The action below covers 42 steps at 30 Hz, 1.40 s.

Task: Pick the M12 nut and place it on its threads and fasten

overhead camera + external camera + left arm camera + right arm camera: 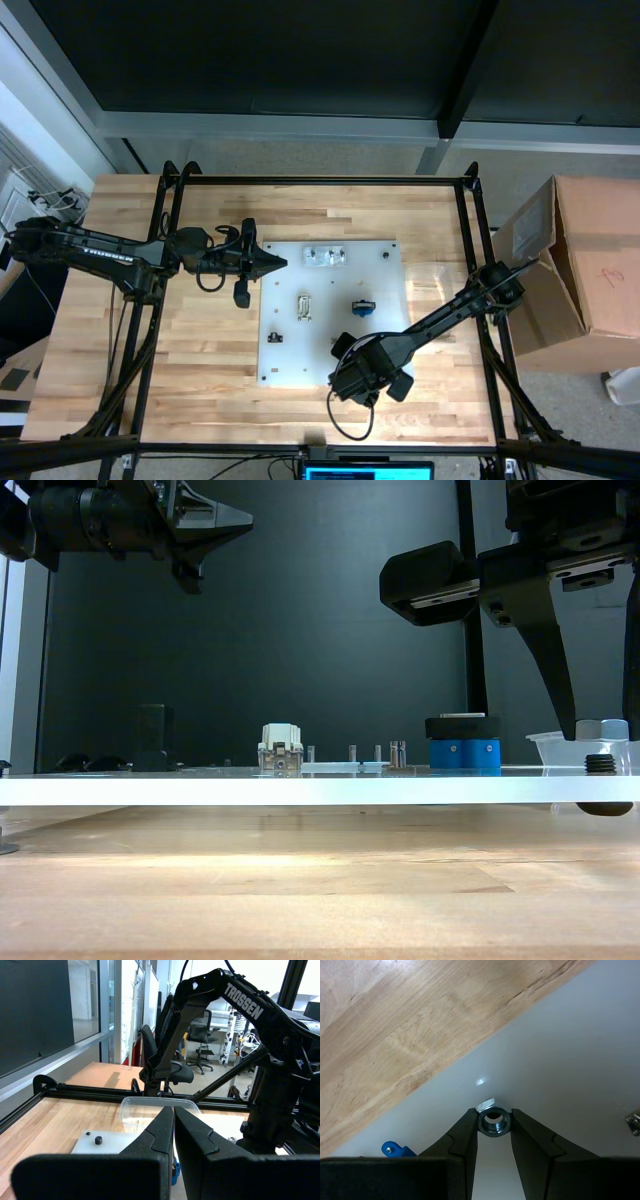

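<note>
The nut (494,1122) is a small silver hexagon. Its flats are dull grey, and inside its round bore the bright rings of thread show. One corner catches the light and reads almost white. I have it in my right gripper (494,1128), whose jaws are pinched onto two opposite flats, with the bore facing along the jaws. Below it lies the white board (290,350), and the pale wood of the tabletop (200,340) runs past the board's edge.

From the low view, the nut hangs just above its stud (600,765) and apart from it. The stud is short and black with its ribs bare, standing near the board's near right edge. I cannot tell from that view whether the nut sits squarely over it in depth. The clear tray (150,1107) stands behind the stud, and a blue block (464,752) with a black cap sits further in on the board.

My left gripper (173,1122) is raised high over the board's far left edge, pointing inward. Its jaws are pressed together with nothing between them.

For lettering, "TROSSEN" reads in white capitals along my right arm (200,1010). The same word runs along my left arm (90,255).
</note>
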### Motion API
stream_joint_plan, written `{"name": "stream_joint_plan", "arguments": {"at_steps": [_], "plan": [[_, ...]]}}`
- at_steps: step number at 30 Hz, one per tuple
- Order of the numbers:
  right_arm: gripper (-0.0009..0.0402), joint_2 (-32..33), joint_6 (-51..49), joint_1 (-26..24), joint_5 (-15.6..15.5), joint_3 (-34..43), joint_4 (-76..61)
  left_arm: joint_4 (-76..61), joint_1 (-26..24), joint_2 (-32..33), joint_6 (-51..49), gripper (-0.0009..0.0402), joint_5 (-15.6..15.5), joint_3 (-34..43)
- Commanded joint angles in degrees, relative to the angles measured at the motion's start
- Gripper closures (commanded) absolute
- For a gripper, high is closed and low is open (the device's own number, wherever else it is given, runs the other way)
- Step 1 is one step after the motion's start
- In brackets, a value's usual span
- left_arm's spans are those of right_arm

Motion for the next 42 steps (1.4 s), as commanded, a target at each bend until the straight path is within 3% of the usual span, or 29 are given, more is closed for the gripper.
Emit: {"name": "stream_joint_plan", "arguments": {"at_steps": [1,29,42], "plan": [[0.0393,0.1,0.0,0.0,0.0,0.0,0.0,0.0,0.0,0.0,0.0,0.0393,0.0,0.0],[0.0393,0.1,1.7,-0.3,0.2,-3.2,3.0,0.0,0.0,0.0,0.0,0.0393,0.0,0.0],[0.0393,0.0,27.3,-0.4,0.2,-3.2,3.6,0.0,0.0,0.0,0.0,0.0393,0.0,0.0]]}}
